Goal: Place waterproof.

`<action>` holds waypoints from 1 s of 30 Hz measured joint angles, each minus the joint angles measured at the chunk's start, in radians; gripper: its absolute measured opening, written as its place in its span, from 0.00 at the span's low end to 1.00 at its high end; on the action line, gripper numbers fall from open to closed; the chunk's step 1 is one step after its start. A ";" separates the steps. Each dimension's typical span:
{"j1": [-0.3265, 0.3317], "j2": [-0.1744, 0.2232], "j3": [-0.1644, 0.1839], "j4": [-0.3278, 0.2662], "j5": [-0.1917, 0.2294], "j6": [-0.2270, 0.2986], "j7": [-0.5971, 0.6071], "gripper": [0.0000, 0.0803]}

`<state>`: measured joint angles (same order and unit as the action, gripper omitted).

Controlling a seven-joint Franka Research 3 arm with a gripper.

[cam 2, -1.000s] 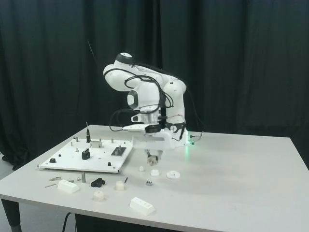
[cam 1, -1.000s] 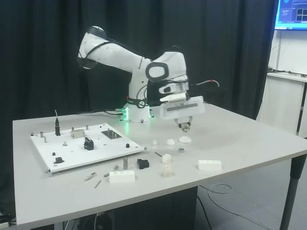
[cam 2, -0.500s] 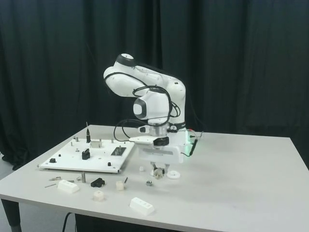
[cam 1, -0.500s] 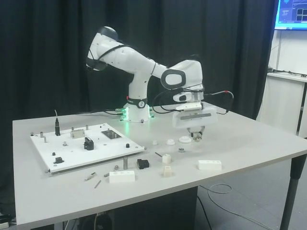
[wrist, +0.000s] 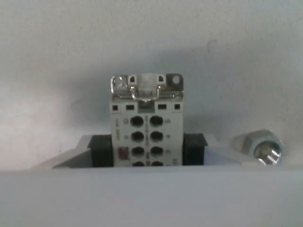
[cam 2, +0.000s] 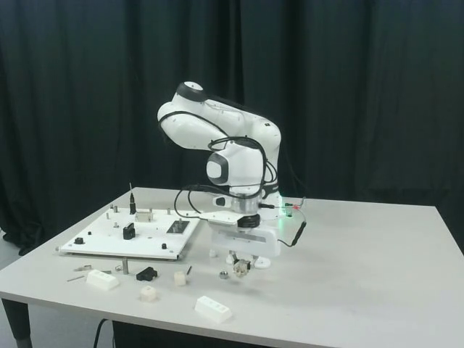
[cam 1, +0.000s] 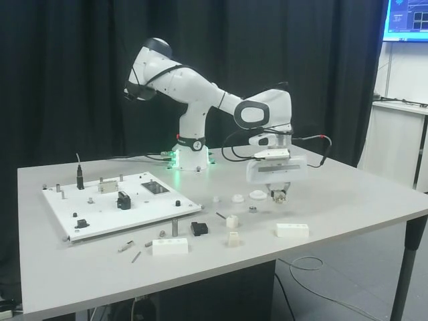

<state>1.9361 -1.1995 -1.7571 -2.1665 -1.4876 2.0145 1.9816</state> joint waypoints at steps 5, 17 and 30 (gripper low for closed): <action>0.015 -0.001 -0.014 0.007 -0.016 0.000 -0.006 0.39; 0.037 -0.010 -0.037 0.021 -0.041 0.002 -0.032 0.39; 0.043 -0.028 -0.049 0.039 -0.051 0.004 -0.040 0.60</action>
<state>1.9789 -1.2272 -1.8063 -2.1274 -1.5390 2.0184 1.9419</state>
